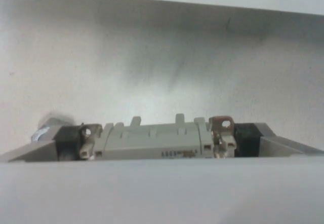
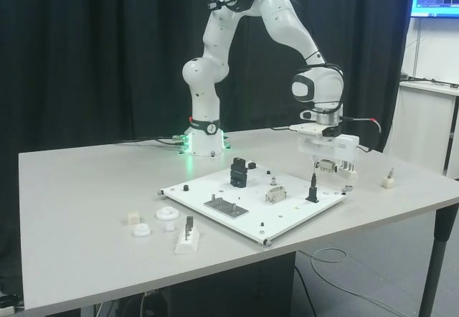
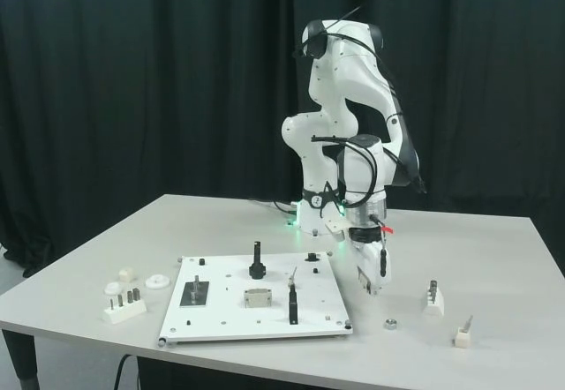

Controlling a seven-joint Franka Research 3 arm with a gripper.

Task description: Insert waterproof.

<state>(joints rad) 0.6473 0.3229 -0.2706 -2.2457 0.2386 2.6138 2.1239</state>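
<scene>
My gripper (image 1: 158,152) is shut on a long light-grey connector (image 1: 152,138) with metal tabs at both ends, held crosswise between the fingers. In the first room view the gripper (image 2: 328,162) hangs a little above the table at the right corner of the white board (image 2: 215,188). The second room view places the gripper (image 3: 367,277) just off the board's (image 3: 221,315) right edge, near its back corner. A small grey socket block (image 2: 275,194) sits on the board, left of the gripper. The connector's underside is hidden.
The board carries a black mount (image 2: 239,172), a black post (image 2: 313,188) close to the gripper and a dark plate (image 2: 224,206). White gears (image 2: 166,214) and a peg block (image 2: 186,238) lie left of it. Small white holders (image 3: 433,298) and a nut (image 3: 388,324) lie to its right.
</scene>
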